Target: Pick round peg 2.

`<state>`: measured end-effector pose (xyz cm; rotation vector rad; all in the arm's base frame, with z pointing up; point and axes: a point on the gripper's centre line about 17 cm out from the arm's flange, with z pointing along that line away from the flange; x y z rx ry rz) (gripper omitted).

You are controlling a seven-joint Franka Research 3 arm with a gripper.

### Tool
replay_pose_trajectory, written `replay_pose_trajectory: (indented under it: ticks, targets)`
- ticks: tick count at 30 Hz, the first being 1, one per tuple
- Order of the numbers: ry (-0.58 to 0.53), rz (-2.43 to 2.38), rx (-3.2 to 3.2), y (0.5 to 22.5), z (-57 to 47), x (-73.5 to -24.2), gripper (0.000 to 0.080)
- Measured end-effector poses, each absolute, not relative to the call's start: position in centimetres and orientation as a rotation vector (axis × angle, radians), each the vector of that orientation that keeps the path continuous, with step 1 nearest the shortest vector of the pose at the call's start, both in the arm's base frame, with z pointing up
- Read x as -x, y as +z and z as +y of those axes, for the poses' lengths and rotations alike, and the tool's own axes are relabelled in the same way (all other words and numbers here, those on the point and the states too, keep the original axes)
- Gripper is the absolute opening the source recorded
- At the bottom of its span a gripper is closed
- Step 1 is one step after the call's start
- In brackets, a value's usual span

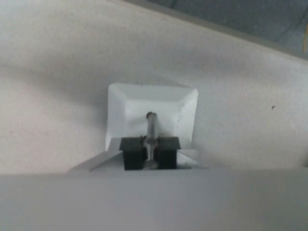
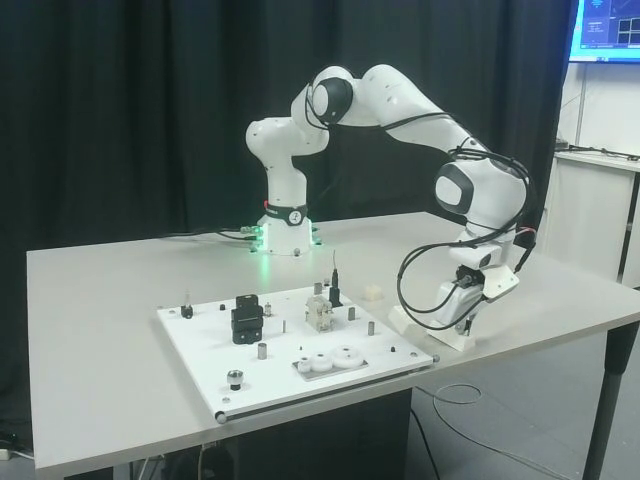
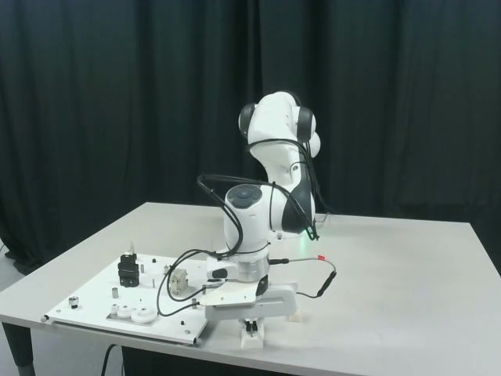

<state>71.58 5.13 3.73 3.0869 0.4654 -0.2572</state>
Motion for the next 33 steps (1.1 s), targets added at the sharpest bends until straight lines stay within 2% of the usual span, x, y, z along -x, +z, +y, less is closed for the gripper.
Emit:
replay_pose_trajectory:
  ticks: [11,33]
  targets:
    - [-0.284,0.448,-3.096,4.9,5.6,-71.3,0.0063]
    - [-0.347,0.400,-3.097,9.8,7.2,-70.8,0.0060]
